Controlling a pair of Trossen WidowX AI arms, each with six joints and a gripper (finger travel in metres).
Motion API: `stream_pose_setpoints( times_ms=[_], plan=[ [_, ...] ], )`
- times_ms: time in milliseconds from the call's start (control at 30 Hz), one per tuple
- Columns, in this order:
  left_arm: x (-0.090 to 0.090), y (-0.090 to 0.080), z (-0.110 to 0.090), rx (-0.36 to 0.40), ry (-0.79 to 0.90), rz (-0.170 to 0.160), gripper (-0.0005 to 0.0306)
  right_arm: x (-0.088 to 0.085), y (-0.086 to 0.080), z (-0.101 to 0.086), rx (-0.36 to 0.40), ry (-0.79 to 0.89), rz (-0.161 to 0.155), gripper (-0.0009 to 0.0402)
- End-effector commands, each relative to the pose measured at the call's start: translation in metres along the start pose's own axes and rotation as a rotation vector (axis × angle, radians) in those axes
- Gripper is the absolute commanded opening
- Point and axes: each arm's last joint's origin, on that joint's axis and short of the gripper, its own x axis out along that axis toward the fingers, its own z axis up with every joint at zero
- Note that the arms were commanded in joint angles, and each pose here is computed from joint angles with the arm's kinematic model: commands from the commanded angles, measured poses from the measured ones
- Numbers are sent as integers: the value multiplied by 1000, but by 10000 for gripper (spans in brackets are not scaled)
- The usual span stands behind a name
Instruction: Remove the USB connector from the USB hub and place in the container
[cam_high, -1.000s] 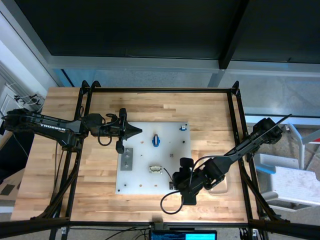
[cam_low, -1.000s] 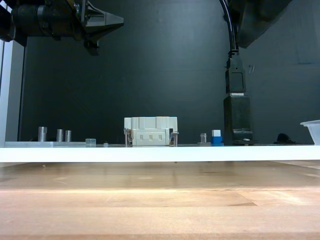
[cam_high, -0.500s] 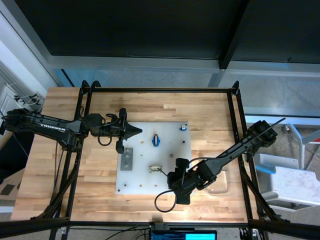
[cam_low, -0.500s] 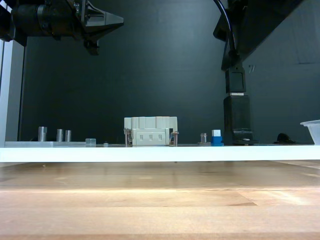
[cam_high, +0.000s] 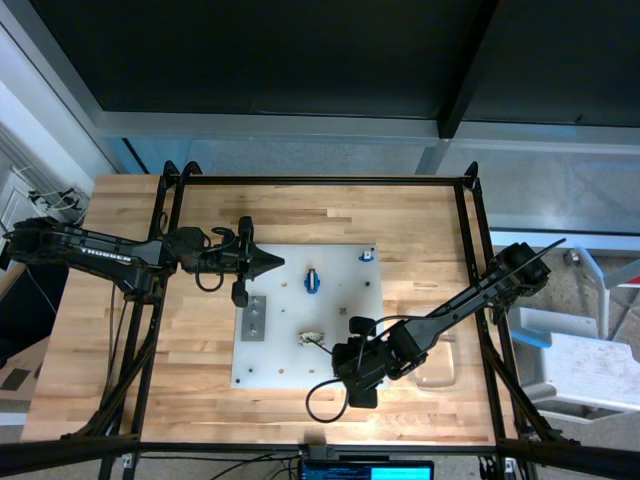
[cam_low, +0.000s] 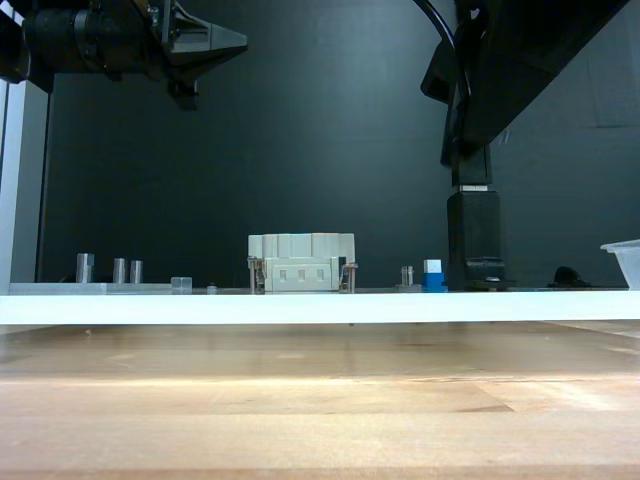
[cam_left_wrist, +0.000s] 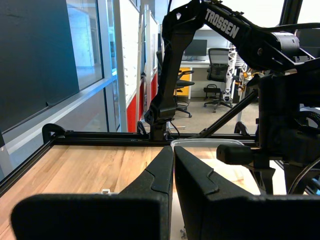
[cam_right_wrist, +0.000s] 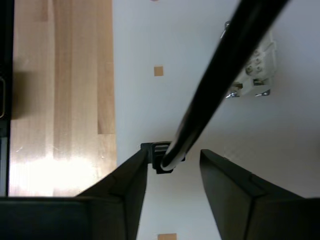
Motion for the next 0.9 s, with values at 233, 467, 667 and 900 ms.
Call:
stream_pose_setpoints(
  times_ms=[233,467,667,900],
  plan=[
    [0,0,0,0,-1,0,1,-1,1,2,1,-18,9,6],
    [0,0,0,0,-1,0,1,-1,1,2,1,-17,9,2],
    [0,0,0,0,-1,0,1,-2,2,1,-3,-29,18,0],
    [0,0,0,0,-1,0,1,-7,1,-5,8,-89,37,0]
  ],
)
